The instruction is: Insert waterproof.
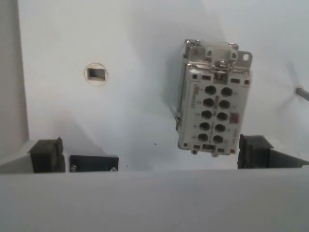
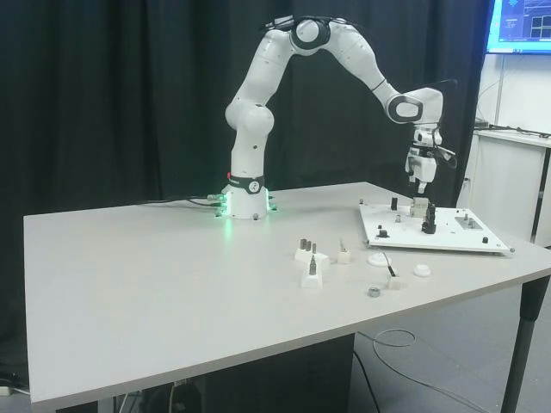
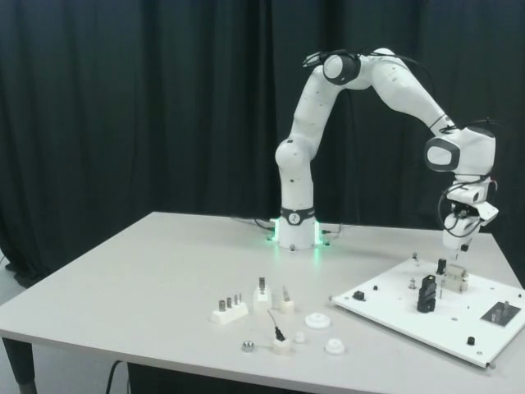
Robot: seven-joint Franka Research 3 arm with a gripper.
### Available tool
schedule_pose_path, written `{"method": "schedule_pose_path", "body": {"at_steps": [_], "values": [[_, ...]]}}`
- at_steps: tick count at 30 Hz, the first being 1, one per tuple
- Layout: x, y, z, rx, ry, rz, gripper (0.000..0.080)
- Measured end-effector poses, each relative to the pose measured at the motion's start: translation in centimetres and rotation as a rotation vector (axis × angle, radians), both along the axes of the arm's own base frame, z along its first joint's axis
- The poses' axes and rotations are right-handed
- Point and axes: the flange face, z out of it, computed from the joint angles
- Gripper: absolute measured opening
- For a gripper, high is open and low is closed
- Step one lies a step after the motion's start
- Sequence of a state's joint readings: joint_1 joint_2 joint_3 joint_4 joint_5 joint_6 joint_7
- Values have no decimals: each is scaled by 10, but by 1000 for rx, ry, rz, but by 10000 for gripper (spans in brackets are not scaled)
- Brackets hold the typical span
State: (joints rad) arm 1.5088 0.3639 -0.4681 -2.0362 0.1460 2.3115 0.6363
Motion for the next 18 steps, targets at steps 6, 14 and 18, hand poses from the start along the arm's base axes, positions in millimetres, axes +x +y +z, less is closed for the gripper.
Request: {"method": "schedule_pose_path", "body": {"at_steps": [6, 14, 18], "values": [[-7, 5, -3, 1, -1, 11, 800], [-16, 10, -9, 2, -4, 24, 800], [-18, 11, -11, 4, -5, 26, 800]]}}
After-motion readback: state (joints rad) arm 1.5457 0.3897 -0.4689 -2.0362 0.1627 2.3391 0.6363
